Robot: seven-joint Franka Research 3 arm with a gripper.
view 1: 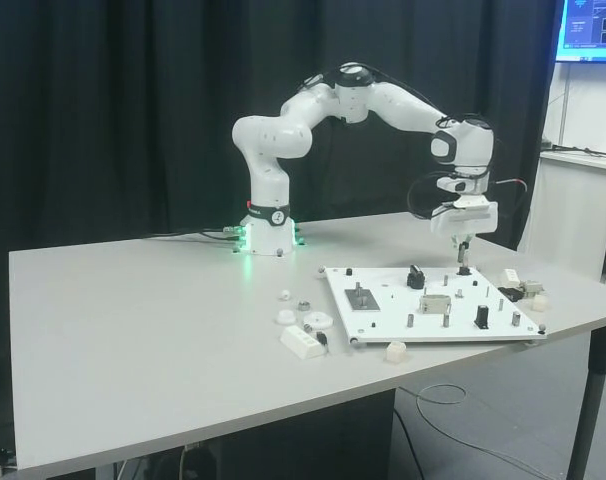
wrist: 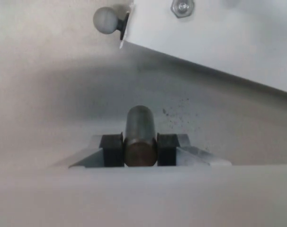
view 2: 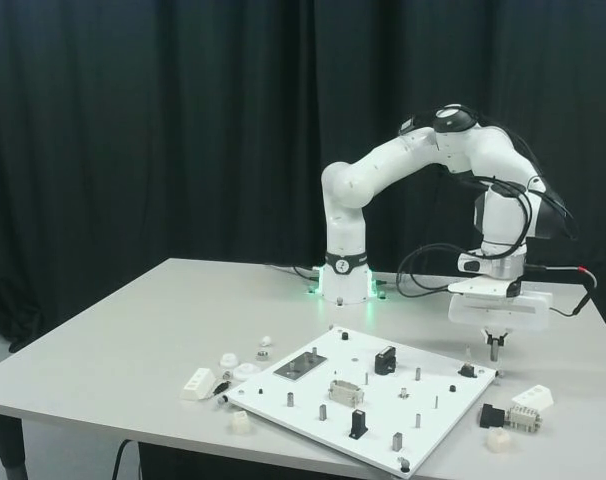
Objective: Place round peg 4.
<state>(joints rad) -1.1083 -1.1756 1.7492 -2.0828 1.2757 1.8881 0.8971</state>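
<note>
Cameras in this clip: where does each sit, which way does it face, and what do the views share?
Wrist view: on the wrist, looking down past the gripper holding the round peg, board corner beyond.
First room view: off the table's front, facing the arm, board lower right.
Second room view: opposite front corner, facing the whole arm.
Shared: gripper, board.

**Mostly White, Grey and Black**

My arm [view 2: 423,160] is white, lit green at its base [view 1: 266,237]. My fingers [wrist: 112,150] are black, the peg [wrist: 140,137] dark grey. I see a white board [view 2: 373,400], a grey table [view 1: 133,320] and a black curtain [view 2: 163,120].
</note>
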